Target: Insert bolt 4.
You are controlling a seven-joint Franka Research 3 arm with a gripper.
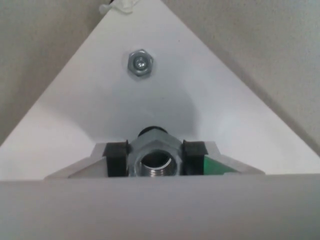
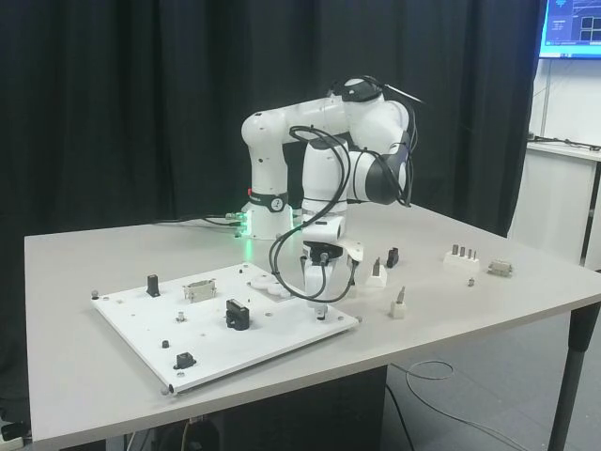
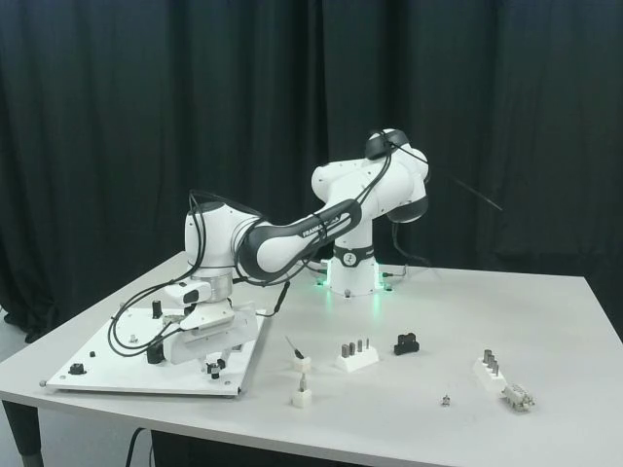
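1. The gripper (image 1: 155,162) is closed on a grey threaded hex piece (image 1: 156,161), taken here to be bolt 4; the black finger pads (image 1: 116,159) press its two flanks, and the wrist view looks straight into its hollow threaded end.
2. The landmark is the white board (image 2: 272,343) lying on the grey table (image 2: 75,282). The gripper hangs low over the board's corner nearest the arm's base (image 2: 266,221), with the held piece just above the board surface; whether it touches cannot be told.
3. In the wrist view a small hex fastener (image 1: 140,63) sits on the board near that corner, ahead of the held piece and apart from it.
4. Judged done: the piece is picked up and brought to the board.
5. Judged left: lining it up with its hole, which is not visible beneath the fingers, then lowering, seating, releasing and backing away.
6. Off the board, further along the table, stand white part holders (image 3: 356,358) carrying small grey pegs, and a black block (image 3: 407,342).
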